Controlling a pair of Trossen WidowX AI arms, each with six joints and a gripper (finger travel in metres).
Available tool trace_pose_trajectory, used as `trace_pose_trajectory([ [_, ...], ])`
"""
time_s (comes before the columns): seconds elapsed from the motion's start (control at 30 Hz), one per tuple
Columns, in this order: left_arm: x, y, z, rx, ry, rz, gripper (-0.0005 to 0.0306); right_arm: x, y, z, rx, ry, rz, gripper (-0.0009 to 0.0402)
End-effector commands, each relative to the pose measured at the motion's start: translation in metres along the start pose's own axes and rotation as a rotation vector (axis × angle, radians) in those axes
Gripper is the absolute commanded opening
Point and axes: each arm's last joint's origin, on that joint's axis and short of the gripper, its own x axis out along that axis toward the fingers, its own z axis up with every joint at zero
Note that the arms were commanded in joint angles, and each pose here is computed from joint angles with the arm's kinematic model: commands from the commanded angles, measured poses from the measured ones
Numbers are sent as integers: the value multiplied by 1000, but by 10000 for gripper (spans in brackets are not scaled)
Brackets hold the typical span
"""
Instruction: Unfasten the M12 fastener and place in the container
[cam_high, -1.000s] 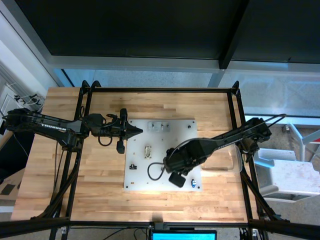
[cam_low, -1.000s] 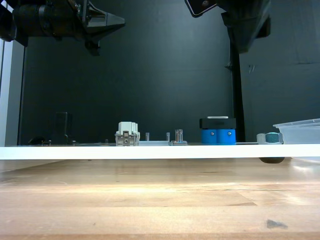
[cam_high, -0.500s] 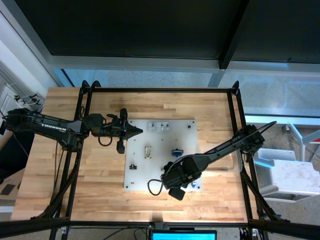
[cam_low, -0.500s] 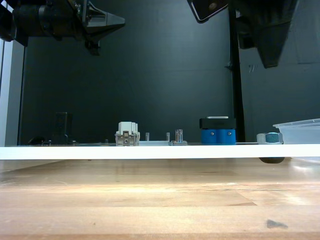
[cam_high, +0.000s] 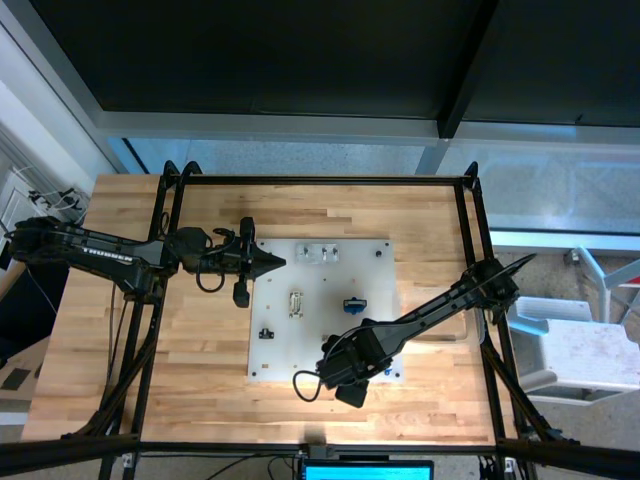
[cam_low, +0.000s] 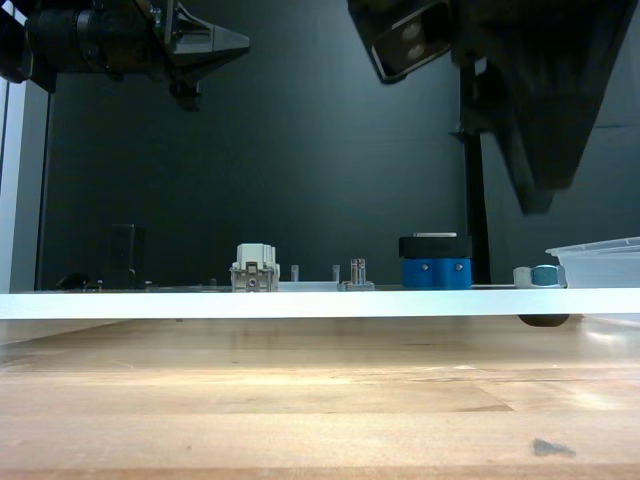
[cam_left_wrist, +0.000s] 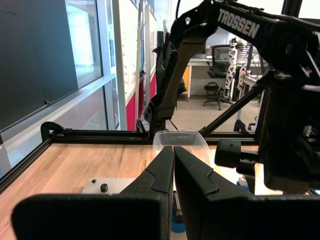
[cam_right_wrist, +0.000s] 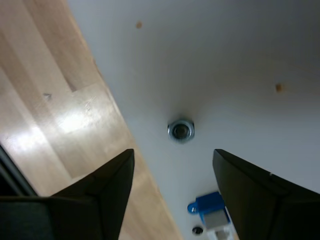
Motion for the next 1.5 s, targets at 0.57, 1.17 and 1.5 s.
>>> trace_pose_trajectory([
  [0.57,0,0,0,0,0,0,0,13,-3,0,-58,-10,-53,243],
  [1.17,0,0,0,0,0,0,0,31,-6,0,-81,-6,-39,243],
  [1.5,0,0,0,0,0,0,0,35,-8,0,-77,-10,-44,216],
])
